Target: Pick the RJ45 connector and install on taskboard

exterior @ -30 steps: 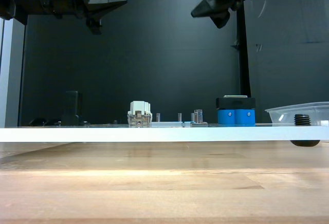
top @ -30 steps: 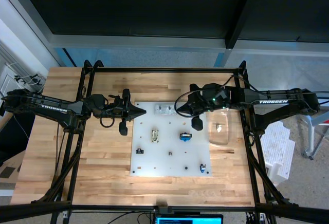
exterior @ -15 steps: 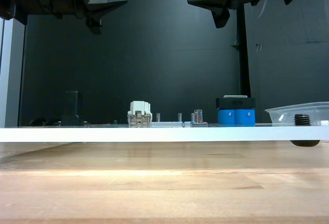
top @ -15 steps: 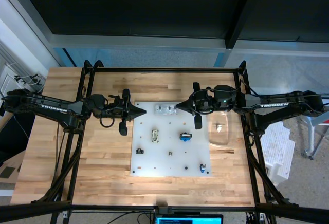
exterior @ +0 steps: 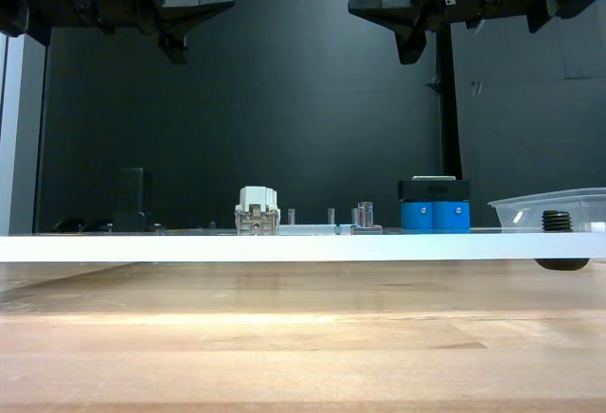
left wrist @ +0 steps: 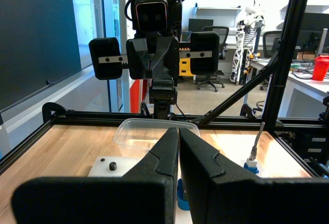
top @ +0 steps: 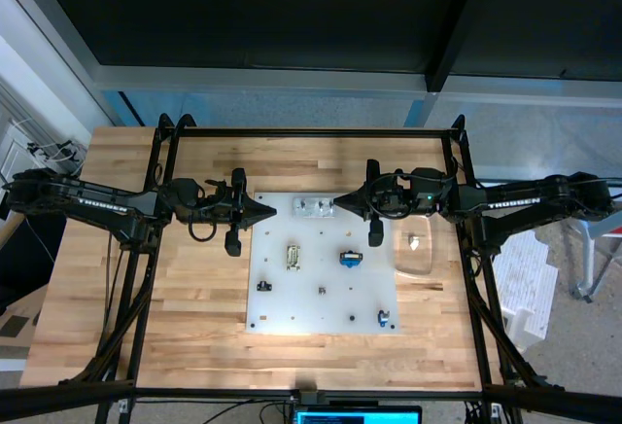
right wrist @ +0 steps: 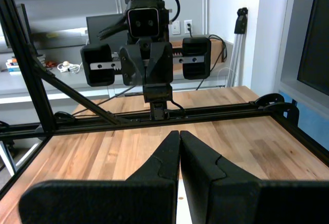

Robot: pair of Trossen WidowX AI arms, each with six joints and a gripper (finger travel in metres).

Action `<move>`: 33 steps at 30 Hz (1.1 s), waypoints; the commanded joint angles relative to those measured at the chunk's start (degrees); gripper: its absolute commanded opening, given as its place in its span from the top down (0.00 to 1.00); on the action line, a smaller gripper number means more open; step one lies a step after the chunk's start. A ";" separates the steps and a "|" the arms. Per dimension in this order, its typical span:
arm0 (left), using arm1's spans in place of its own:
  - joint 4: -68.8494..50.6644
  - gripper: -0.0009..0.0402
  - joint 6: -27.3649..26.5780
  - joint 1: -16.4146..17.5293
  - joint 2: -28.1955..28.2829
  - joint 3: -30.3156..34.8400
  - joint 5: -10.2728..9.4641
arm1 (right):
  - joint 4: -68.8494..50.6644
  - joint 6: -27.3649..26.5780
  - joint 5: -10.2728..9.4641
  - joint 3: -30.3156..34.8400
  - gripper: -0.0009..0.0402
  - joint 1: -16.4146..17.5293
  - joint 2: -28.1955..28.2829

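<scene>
I am holding both pairs of jaws high above the tabletop [top: 194, 327], well clear of everything on it. My left arm [top: 87, 198] is reaching in from its side, and the left jaws are hovering over the far left corner of the taskboard [top: 292, 298], pointing inward. My right arm [top: 515, 198] is reaching in from the other side, and the right jaws are hovering over the board's far edge, just beside a small metal fitting [top: 313, 208], pointing back at the left ones. The two pairs are facing each other tip to tip with a gap between them. The left jaws are closed on nothing, with their fingers [left wrist: 157, 157] pressed together along a thin seam. The right jaws are closed and empty too, with their fingers [right wrist: 159, 165] meeting the same way. The RJ45 connector [top: 386, 319] is lying on the taskboard close to its near right corner, well apart from both pairs of jaws. Nearer the middle of the board, the larger blue fitting [top: 351, 259] with black sides is standing upright, and a pale fitting [top: 293, 255] is sitting to its left. Just off the board's right edge, the clear plastic tray [top: 420, 266] is resting on the wood with a small whitish lump [top: 414, 242] inside it.
</scene>
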 commanded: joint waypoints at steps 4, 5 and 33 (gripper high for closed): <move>0.02 0.98 0.00 0.02 0.00 0.00 0.02 | 4.00 0.26 0.00 -2.27 0.98 0.11 -0.55; 0.02 0.98 0.00 0.00 0.00 0.00 0.02 | 4.04 0.22 -0.02 -2.43 0.98 0.15 -0.55; 0.02 0.98 0.00 0.00 0.02 0.00 0.02 | 3.54 0.22 -0.48 -2.69 0.98 0.42 -0.66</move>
